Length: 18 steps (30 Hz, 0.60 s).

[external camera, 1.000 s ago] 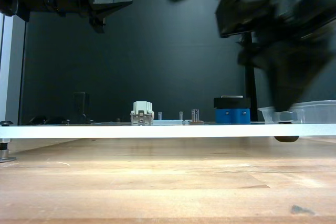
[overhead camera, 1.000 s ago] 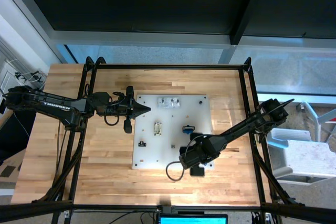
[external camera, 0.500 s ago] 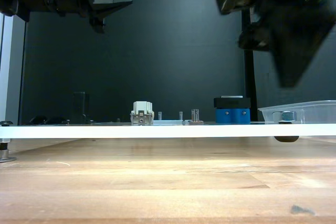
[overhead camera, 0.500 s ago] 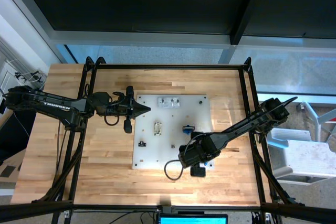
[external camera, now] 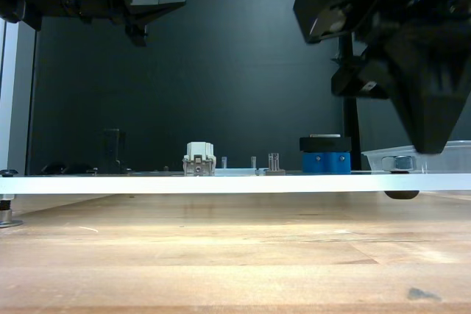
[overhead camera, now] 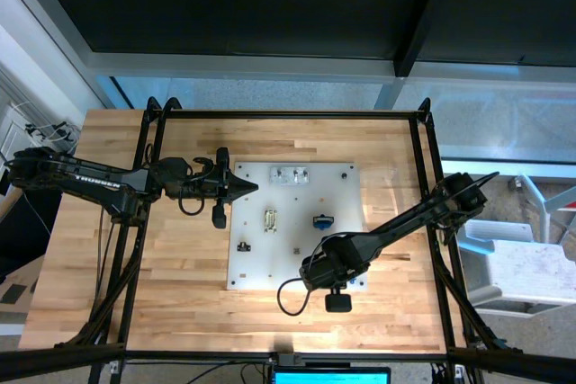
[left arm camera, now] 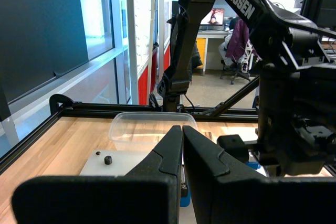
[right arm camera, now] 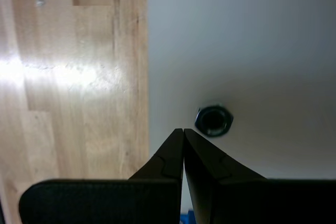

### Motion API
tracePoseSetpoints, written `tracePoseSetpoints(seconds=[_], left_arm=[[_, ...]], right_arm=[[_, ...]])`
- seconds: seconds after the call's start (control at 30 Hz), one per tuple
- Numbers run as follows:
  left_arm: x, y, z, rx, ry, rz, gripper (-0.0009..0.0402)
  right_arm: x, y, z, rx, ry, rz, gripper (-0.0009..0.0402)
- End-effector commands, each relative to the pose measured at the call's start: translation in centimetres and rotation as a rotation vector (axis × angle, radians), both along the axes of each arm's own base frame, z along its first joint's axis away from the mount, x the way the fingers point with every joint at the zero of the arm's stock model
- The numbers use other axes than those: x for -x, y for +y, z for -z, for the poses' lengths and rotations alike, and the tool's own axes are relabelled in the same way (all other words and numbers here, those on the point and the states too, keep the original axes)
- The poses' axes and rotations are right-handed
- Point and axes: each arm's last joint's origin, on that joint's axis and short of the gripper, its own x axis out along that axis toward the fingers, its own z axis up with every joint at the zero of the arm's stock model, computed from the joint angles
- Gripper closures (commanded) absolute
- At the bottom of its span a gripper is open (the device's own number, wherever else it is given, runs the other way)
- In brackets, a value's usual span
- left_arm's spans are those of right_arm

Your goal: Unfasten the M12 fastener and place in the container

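Right claw (right arm camera: pixel 183 130) higher, together, M12 nut (right arm camera: pixel 213 120) just beside; left claw (left arm camera: pixel 182 128) together, aloft at left.

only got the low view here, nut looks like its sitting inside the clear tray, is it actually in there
Observer: No. The right wrist view shows the nut on the white board, apparently on its stud, not inside the tray.
Operator: is it being held
Observer: No. The right gripper is shut on nothing, its tips off to one side of the nut and not touching it.
Operator: what about the left side
Observer: The high view puts the left gripper, shut, over the board's far left part, well away from the nut.
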Motion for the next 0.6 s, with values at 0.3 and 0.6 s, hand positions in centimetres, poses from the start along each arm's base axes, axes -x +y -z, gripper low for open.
tracePoseSetpoints(seconds=[0.3,0.6], left_arm=[[0.0,0.0,0.0,0.0,-0.001,0.0,0.0393],[0.0,0.0,0.0,0.0,0.0,0.0,0.0393]], right_arm=[[0.0,-0.7,0.5,0.132,-0.025,0.064,0.0393],[0.4,-1.4,-0.8,0.284,-0.041,0.135,0.0393]])
